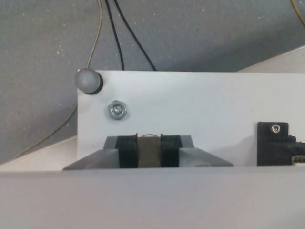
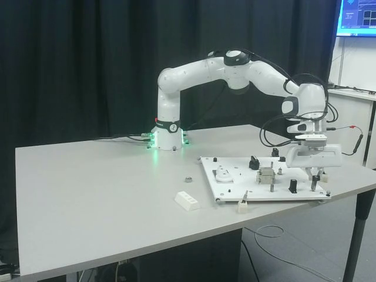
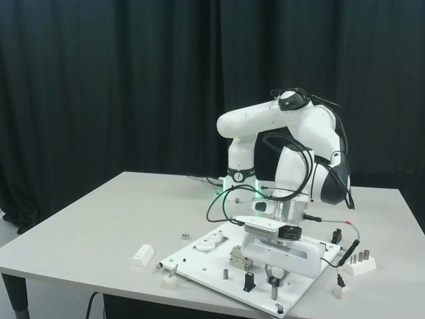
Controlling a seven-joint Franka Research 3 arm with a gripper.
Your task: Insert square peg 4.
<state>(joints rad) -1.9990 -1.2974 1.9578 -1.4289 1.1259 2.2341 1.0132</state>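
My gripper [image 1: 148, 152] is shut on a slim square peg [image 1: 149, 151], which stands upright between the two black fingertips [image 1: 126, 150]. It hangs over the near corner of the white task board [image 1: 190, 105]. In the first room view the gripper [image 2: 314, 174] is at the board's right end, with the peg [image 2: 314, 182] pointing down at the board [image 2: 235, 187]. The second room view shows the gripper [image 3: 274, 278] low over the board [image 3: 206, 272], the peg [image 3: 273, 290] reaching close to its surface. Any hole under the peg is hidden.
On the board are a black clip [image 3: 249, 282], a metal block [image 3: 236, 256] and white gears [image 3: 211, 242]. A grey bumper [image 1: 88, 80], a nut [image 1: 117, 110] and a black block [image 1: 273, 143] lie near the gripper. A white block [image 3: 143, 254] and a peg stand [image 3: 358, 262] sit on the table.
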